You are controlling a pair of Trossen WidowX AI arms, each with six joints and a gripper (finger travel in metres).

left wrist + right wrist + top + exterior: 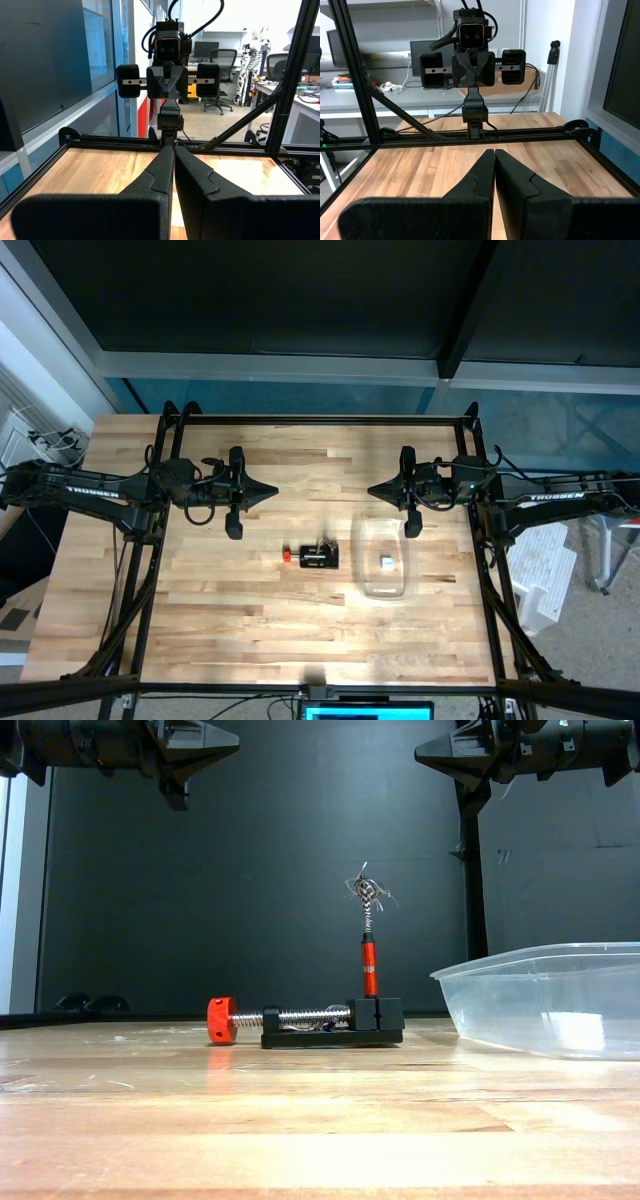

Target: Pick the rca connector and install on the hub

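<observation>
The rca connector cannot be picked out for certain. The hub point(318, 557) lies mid-worktop point(230, 620) just left of the clear tray point(384, 597), which holds a white cube point(387, 562), and a red stem topped with twisted silvery wire point(367, 900) stands upright on its block end. The left pincer point(272, 491) and right pincer point(373, 490) are both clenched on nothing, held high and facing each other beyond the hub.

Left claw point(173, 147): two black fingers pressed together, tips meeting, pointing level across the pale wooden counter point(100, 172). Right claw point(169, 131) faces it end-on from the opposite side, with its black wrist camera housing point(169, 47) above it. Black metal frame rail point(110, 141) runs along the counter edge below the right claw. Behind are a black office chair point(220, 65) and grey glass wall panels point(45, 65).
</observation>
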